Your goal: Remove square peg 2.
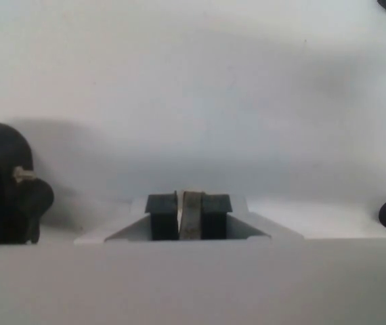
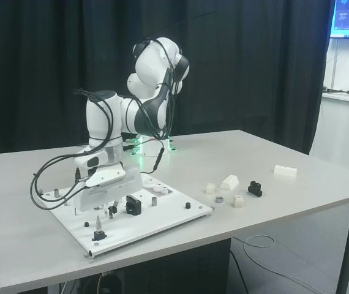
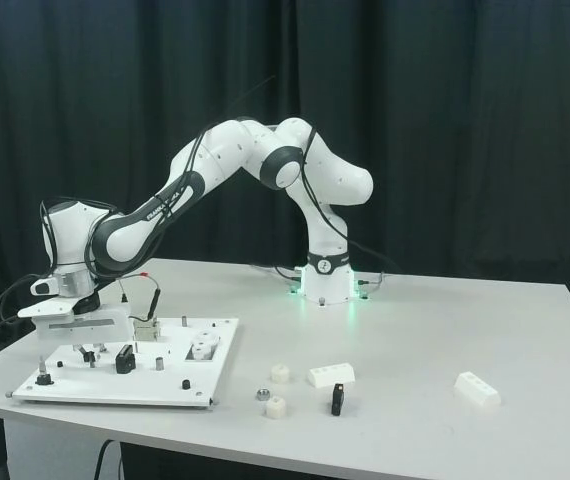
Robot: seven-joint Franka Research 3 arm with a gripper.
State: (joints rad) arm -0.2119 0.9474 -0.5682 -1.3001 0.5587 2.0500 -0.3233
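Between the two black fingers (image 1: 160, 215): square peg 2 (image 1: 191, 215), a thin upright piece, long axis vertical, pinched on both sides, just above the white board (image 2: 162, 215); withdrawal path straight upward.

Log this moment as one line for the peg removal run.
arm: low over white board | gripper: shut on square peg | loose parts: on grey table beside board

Black curtains (image 3: 445, 120) hang behind the grey table (image 2: 254, 153).
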